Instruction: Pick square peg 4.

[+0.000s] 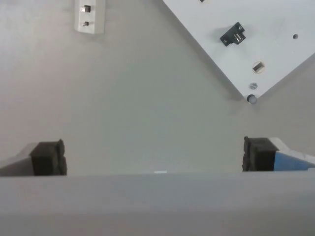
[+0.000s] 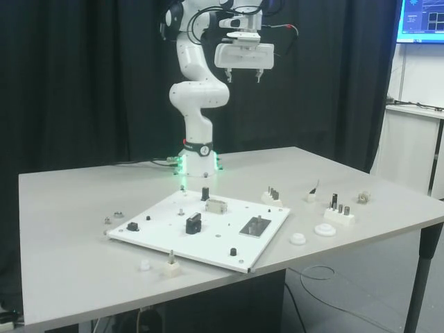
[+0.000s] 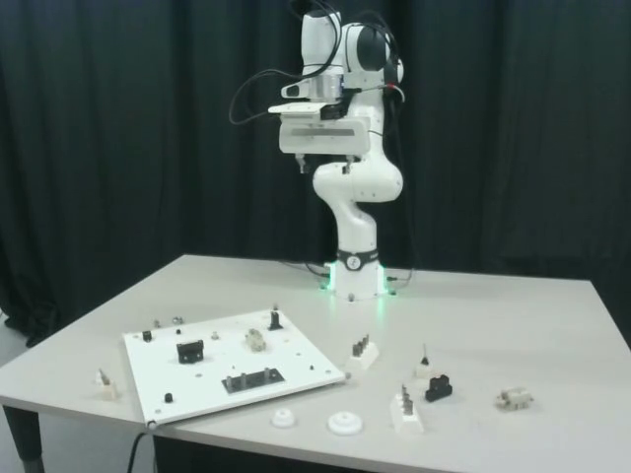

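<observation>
Here the white arm point(image 2: 198, 90) holds its gripper point(image 2: 243, 78) high above the grey table point(image 2: 62, 208), well apart from everything on it. In the wrist view the two black finger pads point(image 1: 47, 158) stand spread wide with only bare table between them; nothing is grasped. Dark pegs point(image 2: 273, 192) stand upright in a small white holder point(image 2: 272, 199) on the table, at about 2 o'clock from the white board point(image 2: 159, 232) in the first room view. A second peg holder point(image 2: 339, 216) lies at about 3 o'clock. Which peg is square peg 4 cannot be told.
</observation>
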